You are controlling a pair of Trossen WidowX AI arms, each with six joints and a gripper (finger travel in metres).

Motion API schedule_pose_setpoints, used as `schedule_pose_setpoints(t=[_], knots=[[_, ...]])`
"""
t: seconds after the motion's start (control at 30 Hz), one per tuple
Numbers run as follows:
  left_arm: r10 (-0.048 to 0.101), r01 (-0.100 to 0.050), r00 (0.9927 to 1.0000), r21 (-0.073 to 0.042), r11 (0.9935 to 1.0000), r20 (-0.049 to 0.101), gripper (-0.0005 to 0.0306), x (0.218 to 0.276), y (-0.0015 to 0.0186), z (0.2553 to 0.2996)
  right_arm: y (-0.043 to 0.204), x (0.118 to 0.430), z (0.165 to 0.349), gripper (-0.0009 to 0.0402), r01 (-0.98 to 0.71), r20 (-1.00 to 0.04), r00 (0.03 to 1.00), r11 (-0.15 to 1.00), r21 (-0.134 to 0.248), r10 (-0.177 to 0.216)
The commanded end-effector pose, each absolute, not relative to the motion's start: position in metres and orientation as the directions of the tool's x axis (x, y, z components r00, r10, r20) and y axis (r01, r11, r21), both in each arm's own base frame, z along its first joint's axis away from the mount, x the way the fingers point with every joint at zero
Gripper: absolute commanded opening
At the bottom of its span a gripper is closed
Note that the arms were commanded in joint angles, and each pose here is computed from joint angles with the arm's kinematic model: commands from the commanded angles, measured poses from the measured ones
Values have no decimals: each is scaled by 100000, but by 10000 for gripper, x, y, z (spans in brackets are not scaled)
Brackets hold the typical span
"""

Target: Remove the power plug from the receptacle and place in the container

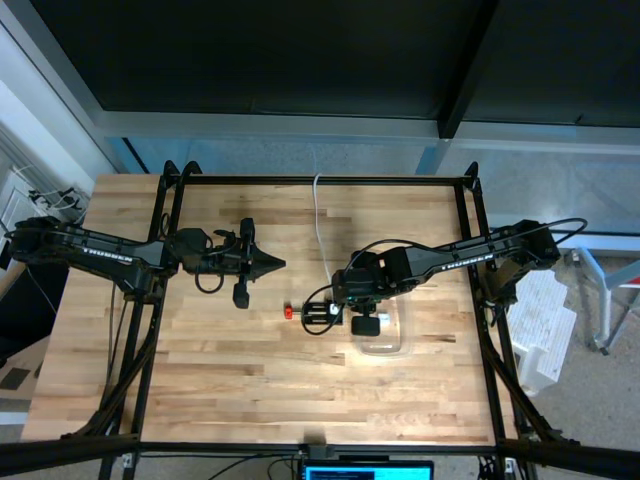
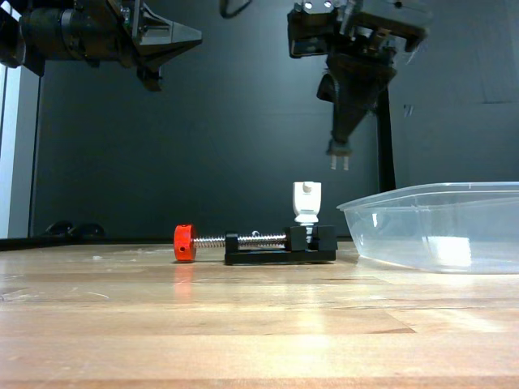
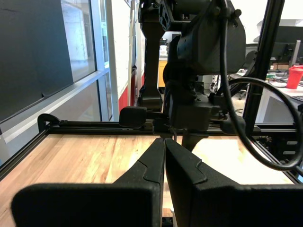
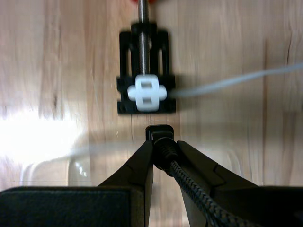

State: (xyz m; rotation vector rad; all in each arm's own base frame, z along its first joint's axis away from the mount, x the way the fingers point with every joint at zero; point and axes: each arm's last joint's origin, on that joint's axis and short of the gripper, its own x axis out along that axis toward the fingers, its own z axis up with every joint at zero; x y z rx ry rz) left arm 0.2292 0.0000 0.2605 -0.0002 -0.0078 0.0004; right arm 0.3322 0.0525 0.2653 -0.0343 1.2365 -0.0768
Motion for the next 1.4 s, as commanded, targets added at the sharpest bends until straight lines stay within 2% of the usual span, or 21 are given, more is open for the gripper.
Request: schedule_pose_setpoints(t=[0.03, 0.27, 0.5, 0.67, 0.87, 1.4], knots=[[38, -38, 99996, -20, 100000, 896, 0, 2291, 0, 2606, 515, 3254, 2661, 0, 3825, -94690, 31142, 99670, -7160, -7997], [38, -38, 99997, -20, 100000, 782, 0, 2292, 0, 2605, 479, 3016, 2506, 0, 3522, -95946, 26479, 99528, -9042, -9653], [76, -76, 99997, -20, 100000, 782, 0, 2292, 1, 2605, 447, 2820, 2303, 0, 4837, -96286, 25118, 99479, -8975, -9908], [38, -38, 99997, -20, 100000, 782, 0, 2292, 0, 2605, 419, 2740, 2158, 0, 7556, -96038, 23270, 98735, -13936, -15336], [76, -76, 99997, -20, 100000, 820, 0, 2292, 1, 2605, 453, 2731, 2106, 5, 8122, -95808, 24505, 98787, -13231, -14847], [38, -38, 99997, -20, 100000, 782, 0, 2292, 0, 2605, 491, 2742, 2114, 187, 10116, -95400, 26406, 98773, -11896, -14195]])
